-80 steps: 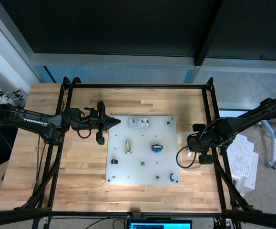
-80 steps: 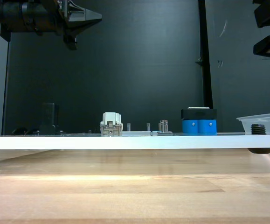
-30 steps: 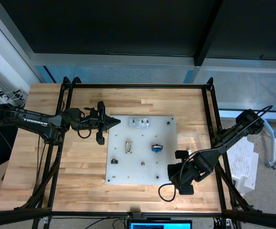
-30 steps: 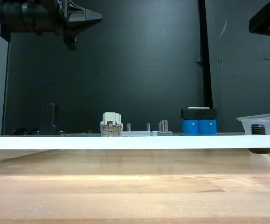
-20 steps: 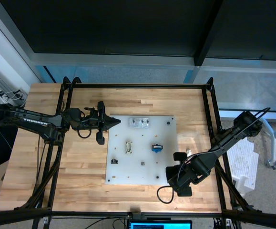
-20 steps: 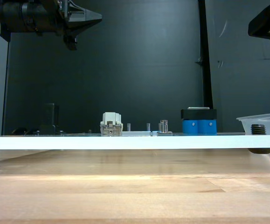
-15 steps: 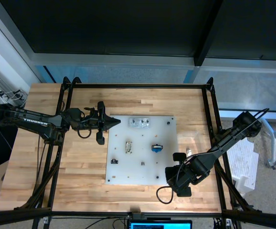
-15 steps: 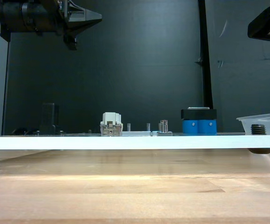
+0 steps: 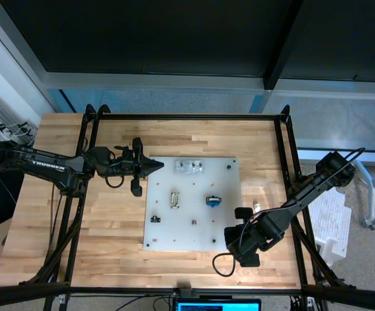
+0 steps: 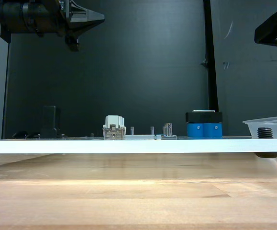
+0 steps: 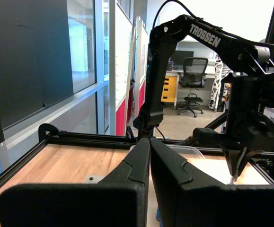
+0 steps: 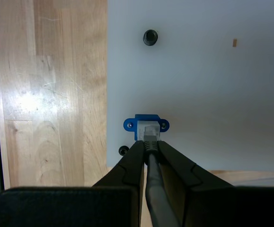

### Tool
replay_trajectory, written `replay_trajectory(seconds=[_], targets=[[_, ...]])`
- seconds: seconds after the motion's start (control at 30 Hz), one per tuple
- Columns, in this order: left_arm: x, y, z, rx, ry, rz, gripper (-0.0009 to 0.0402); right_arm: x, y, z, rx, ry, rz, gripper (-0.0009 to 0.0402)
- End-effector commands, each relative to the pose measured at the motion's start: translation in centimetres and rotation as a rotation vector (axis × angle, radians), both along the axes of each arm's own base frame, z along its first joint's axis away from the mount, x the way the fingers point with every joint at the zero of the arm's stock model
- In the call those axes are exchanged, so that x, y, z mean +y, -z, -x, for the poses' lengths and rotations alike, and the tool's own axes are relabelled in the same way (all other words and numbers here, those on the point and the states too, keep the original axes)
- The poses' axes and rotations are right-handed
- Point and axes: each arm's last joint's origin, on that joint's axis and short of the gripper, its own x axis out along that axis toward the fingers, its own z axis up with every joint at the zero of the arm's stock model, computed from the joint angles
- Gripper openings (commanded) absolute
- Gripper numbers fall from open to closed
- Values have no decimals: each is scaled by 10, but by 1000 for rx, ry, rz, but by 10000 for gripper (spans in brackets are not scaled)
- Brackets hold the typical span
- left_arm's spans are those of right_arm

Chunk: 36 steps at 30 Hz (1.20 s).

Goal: Pick the RJ45 connector and install on taskboard

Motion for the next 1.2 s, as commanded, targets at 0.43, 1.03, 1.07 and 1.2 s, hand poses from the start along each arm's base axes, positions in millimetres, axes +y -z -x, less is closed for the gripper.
replay_trajectory(seconds=[0.43, 1.03, 1.07, 1.2], targets=[[0, 0, 0, 0, 0, 0, 0, 0, 2, 0, -2, 0, 2, 0], [0, 0, 0, 0, 0, 0, 0, 1, 13, 0, 0, -1, 3, 0], [0, 0, 0, 0, 0, 0, 0, 1, 14, -1, 1, -1, 3, 0], [0, 0, 0, 0, 0, 0, 0, 1, 21, -1, -1, -1, -7, 0]])
